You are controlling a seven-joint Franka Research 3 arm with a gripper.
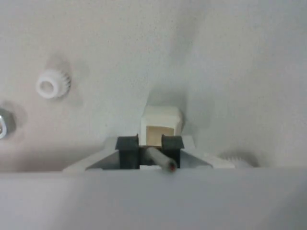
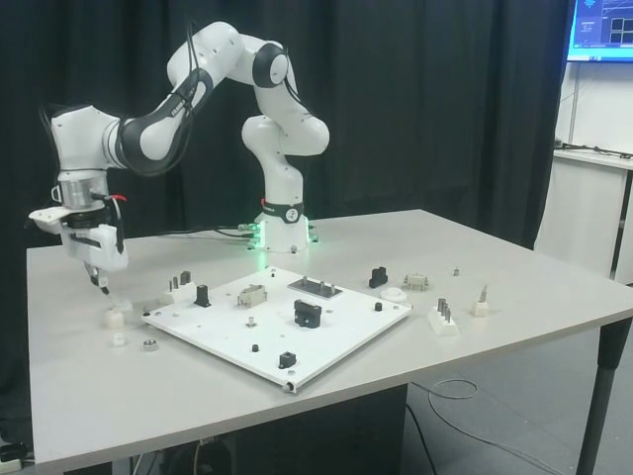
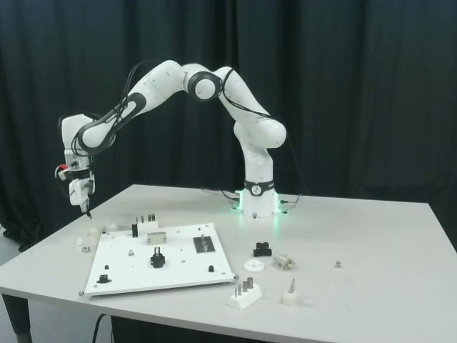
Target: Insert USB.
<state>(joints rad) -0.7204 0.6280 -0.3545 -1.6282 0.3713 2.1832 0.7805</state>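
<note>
USB plug: I can't pick out a plug for certain; what I carry is a thin grey cable end (image 1: 160, 160), poking out from my fingers toward the wrist camera.
Fingers: my two black fingertips (image 1: 128, 146) are pressed in on that cable end, one on each side, pinching it.
Gripper: my gripper (image 2: 99, 280) hangs above the surface, off the white board's far-left corner as the first room view has it, clear of everything below.
Below me: a small white block (image 1: 161, 125) with an open square face sits right under my fingertips in the wrist view; whether it is a socket I cannot tell.
White gear: a small toothed white gear (image 1: 53, 84) lies on the grey surface (image 2: 514, 287) near that block, apart from it.
Board: the white board (image 2: 336, 332) lies flat beside me, carrying black and grey fittings.
Arm: my white arm (image 3: 171, 82) arches high from its base (image 3: 258, 200), where a green light glows.
</note>
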